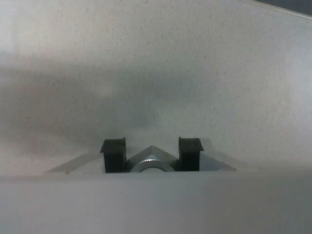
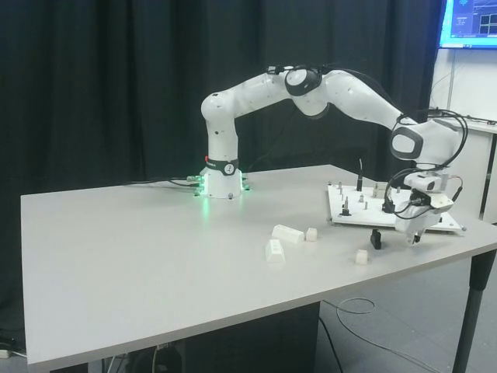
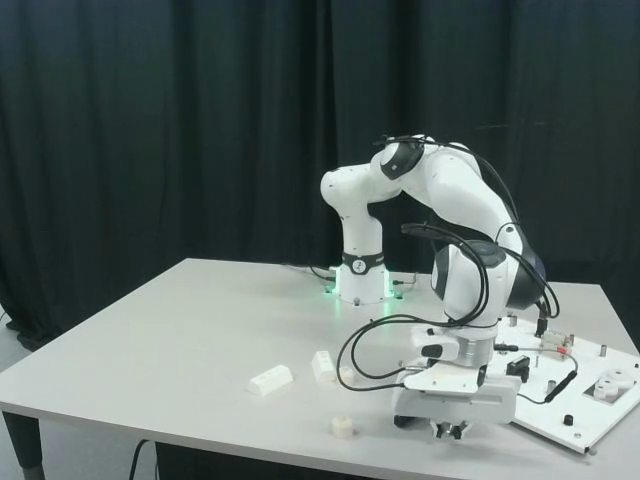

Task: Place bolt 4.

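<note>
Presently, the grey table (image 2: 155,249) carries a white board (image 2: 349,214) near its edge. The white arm (image 2: 342,89) reaches low beside that board. Its gripper (image 1: 151,158) is clenched on a bolt (image 1: 151,165), held between black fingers (image 1: 113,153) just above the table.

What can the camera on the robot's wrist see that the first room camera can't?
Only the wrist view shows the two black fingertips close up, with a grey metal piece between them, low over the table.

Only the first room view shows the whole white arm, its base with green lights, the white board with pegs, and small white blocks.

Both show the gripper and the grey table.
</note>
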### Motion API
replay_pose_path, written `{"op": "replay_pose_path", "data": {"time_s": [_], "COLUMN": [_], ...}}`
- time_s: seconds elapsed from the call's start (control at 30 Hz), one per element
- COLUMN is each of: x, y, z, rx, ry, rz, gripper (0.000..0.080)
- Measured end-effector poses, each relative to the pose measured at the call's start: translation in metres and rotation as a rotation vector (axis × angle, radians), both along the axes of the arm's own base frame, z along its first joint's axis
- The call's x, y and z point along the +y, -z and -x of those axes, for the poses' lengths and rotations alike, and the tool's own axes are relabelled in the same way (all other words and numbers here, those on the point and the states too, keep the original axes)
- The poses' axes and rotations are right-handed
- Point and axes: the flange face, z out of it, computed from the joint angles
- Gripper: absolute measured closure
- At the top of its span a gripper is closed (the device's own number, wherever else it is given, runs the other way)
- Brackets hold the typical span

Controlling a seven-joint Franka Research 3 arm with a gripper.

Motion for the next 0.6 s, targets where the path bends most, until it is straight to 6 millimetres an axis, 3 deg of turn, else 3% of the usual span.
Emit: {"op": "replay_pose_path", "data": {"time_s": [0.37, 0.4, 0.57, 0.6], "x": [0.0011, 0.0010, 0.0001, -0.0002], "y": [0.0015, 0.0014, 0.0009, 0.0008], "z": [-0.0006, -0.0007, -0.0014, -0.0015], "rx": [-0.004, -0.004, -0.004, -0.004], "ry": [0.000, -0.001, -0.011, -0.011], "rz": [-0.011, -0.011, -0.011, -0.012], "gripper": [0.0574, 0.0362, 0.0362, 0.0095]}}
